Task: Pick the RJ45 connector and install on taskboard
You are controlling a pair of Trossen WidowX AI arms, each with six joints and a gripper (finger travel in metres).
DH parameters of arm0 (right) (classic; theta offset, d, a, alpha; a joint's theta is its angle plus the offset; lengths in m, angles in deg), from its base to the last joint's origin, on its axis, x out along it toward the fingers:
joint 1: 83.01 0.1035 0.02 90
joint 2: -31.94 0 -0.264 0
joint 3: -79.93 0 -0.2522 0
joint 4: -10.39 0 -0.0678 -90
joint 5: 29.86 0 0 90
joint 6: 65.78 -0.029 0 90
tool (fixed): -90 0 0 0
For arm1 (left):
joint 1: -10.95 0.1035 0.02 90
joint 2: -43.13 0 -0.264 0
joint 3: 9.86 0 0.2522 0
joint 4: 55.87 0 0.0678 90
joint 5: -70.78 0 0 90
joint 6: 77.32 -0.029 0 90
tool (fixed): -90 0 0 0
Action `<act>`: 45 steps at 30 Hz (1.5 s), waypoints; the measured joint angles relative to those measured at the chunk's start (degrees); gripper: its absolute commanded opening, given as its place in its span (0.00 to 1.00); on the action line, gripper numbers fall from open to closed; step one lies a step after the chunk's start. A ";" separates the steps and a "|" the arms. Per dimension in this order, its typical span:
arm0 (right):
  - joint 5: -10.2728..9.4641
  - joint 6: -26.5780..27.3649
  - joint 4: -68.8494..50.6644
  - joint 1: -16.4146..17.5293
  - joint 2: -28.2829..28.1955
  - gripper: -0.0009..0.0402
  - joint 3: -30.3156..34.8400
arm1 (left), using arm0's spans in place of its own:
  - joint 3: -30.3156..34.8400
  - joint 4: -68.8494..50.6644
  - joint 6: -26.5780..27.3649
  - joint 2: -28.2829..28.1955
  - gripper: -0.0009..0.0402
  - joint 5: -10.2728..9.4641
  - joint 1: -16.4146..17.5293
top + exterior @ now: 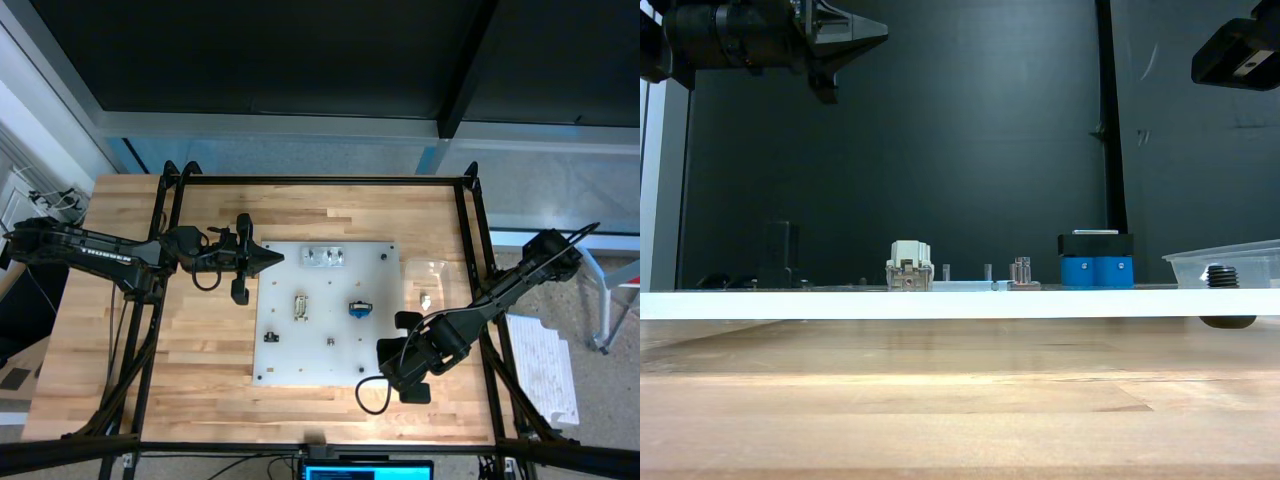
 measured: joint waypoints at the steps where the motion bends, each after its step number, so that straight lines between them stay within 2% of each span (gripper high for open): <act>1: 0.00 -0.09 0.28 0.04 0.00 0.02 -0.11 | 0.00 0.00 0.00 0.00 0.02 0.00 0.00; 11: 0.00 -0.76 0.61 0.37 -1.11 0.02 -0.35 | -0.02 -0.02 0.00 0.00 0.02 0.00 0.00; 16: -0.90 -0.87 1.31 0.50 -1.62 0.02 -0.35 | 0.00 -0.02 0.02 0.00 0.02 -0.02 0.00; 29: -0.46 -0.74 1.81 0.68 -2.01 0.02 -0.44 | 0.00 -0.02 0.02 0.00 0.02 0.00 0.00; 45: -0.83 0.00 1.49 0.63 -2.58 0.02 -0.44 | -0.02 0.00 0.02 0.00 0.02 -0.02 0.00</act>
